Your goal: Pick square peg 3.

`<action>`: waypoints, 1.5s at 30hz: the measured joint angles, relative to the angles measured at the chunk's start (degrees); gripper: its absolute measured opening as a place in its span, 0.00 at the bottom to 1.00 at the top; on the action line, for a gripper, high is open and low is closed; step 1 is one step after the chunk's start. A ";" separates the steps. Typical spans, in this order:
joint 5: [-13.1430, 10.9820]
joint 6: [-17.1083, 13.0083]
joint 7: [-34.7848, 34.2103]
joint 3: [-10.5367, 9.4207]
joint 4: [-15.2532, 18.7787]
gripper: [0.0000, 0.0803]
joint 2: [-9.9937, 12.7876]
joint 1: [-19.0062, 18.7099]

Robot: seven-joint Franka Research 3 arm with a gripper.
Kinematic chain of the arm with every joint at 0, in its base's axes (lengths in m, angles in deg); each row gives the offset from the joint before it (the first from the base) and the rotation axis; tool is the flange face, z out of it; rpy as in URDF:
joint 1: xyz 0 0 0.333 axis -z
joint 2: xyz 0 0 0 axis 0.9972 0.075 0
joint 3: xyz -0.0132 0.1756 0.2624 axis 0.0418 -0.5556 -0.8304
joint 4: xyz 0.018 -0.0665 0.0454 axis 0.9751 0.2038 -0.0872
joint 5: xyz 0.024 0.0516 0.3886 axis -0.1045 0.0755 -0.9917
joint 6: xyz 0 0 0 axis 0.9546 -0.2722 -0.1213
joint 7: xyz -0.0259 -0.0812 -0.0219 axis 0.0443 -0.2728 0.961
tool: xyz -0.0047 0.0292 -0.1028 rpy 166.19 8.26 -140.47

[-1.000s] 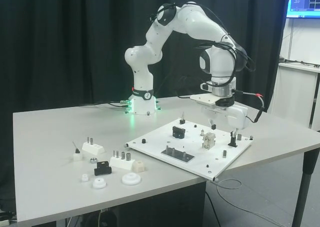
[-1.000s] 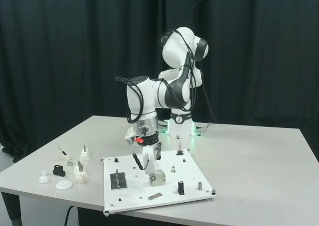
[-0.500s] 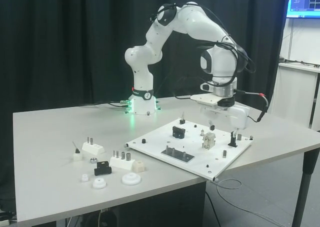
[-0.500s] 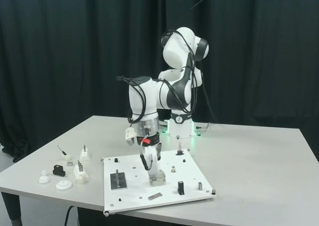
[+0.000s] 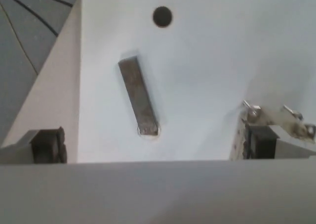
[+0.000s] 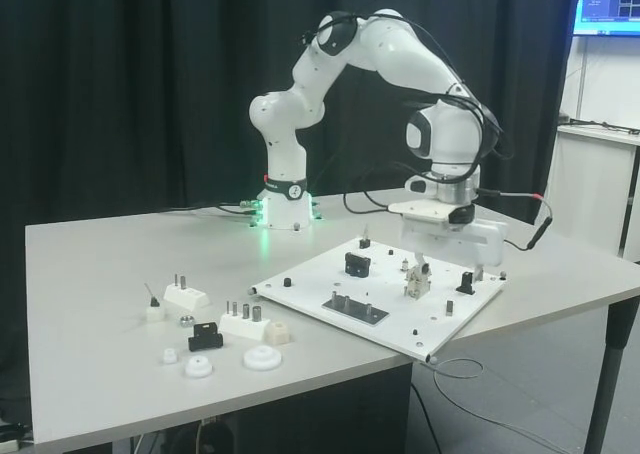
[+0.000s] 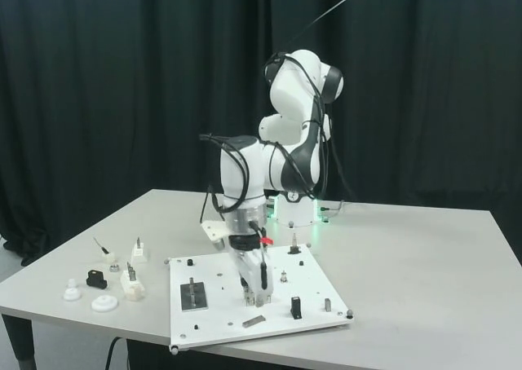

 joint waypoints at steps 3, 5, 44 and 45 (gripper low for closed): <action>0.00 -0.79 1.18 -0.19 -0.24 1.00 0.87 0.00; 0.00 -0.97 1.61 -0.28 -0.56 1.00 1.51 0.01; 3.23 -0.84 7.92 -4.93 -5.48 1.00 7.12 4.78; 3.23 -0.84 7.99 -5.02 -5.48 1.00 7.17 4.88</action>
